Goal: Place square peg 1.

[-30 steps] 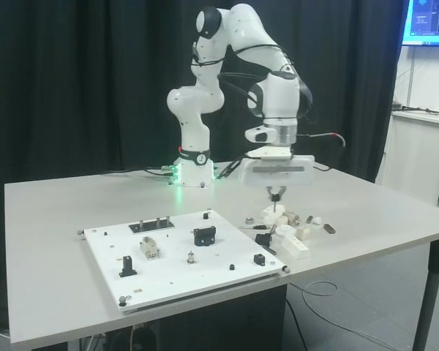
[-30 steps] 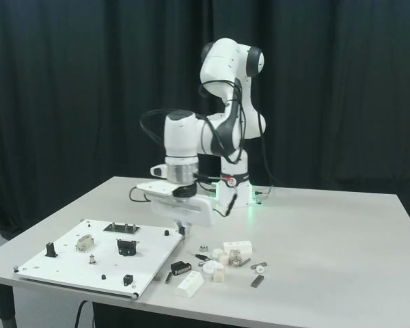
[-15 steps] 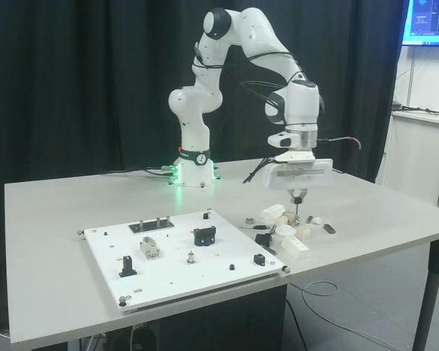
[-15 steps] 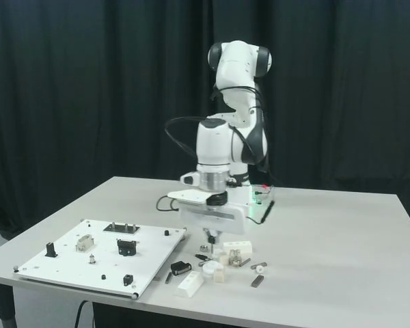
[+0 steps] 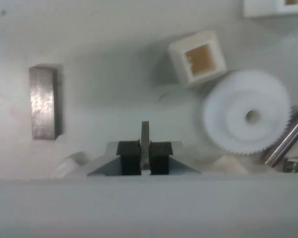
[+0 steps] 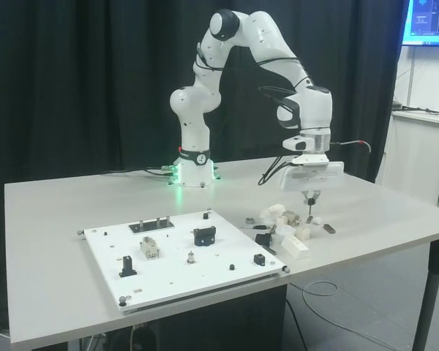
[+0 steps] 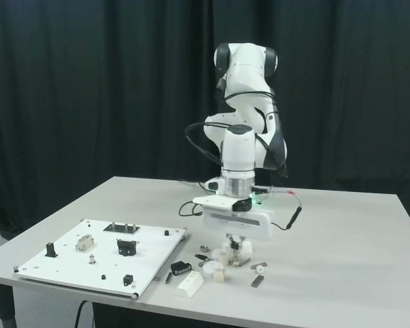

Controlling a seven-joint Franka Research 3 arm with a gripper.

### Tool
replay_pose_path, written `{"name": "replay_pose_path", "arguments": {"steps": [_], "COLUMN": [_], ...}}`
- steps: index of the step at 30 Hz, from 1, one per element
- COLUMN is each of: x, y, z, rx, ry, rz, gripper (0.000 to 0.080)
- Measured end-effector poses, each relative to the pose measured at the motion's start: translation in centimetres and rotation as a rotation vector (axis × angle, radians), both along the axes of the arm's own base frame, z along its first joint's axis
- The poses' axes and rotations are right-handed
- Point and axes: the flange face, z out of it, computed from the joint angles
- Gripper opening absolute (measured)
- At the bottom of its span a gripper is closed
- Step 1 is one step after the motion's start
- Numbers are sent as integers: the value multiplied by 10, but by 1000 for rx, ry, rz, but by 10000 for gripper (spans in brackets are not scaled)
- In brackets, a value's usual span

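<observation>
A grey rectangular metal bar (image 5: pixel 43 102), which looks like the square peg, lies flat on the table among loose parts; it also shows as a small dark bar (image 6: pixel 328 228) (image 7: pixel 257 280). My gripper (image 5: pixel 145 148) (image 6: pixel 308 199) (image 7: pixel 231 240) hangs just above the parts pile, pointing down, its black pads (image 5: pixel 129 152) pressed together and shut, with only a thin grey sliver showing at the seam. The bar lies a short way off to one side of the fingertips, untouched. The white assembly board (image 6: pixel 205 274) (image 7: pixel 68 266) lies well away from the gripper, nearer the table's front.
Under the gripper lie a white toothed gear (image 5: pixel 248 118), a white hollow square block (image 5: pixel 198 57), a metal rod (image 5: pixel 288 139) and further white blocks (image 6: pixel 294 248). Black and grey fixtures stand on the board (image 6: pixel 204 235). The arm's base (image 6: pixel 193 172) is at the table's back.
The arm has swung away from the board's edge, across the parts pile toward the table's far end, and come down closer to the parts. The parts have not moved.
</observation>
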Motion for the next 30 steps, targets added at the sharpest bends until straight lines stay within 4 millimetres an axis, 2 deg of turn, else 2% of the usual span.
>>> {"name": "replay_pose_path", "arguments": {"steps": [15,16,22,23,24,25,30], "x": [-14,-14,-17,-17,-17,-18,-18], "y": [26,27,30,31,31,32,33], "z": [-12,-13,-15,-15,-15,-15,-15], "rx": [-38,-40,-47,-48,-49,-50,-57], "ry": [23,24,27,27,27,28,27], "rz": [3,3,1,0,0,0,0], "gripper": [35,220,220,578,578,749,749]}}
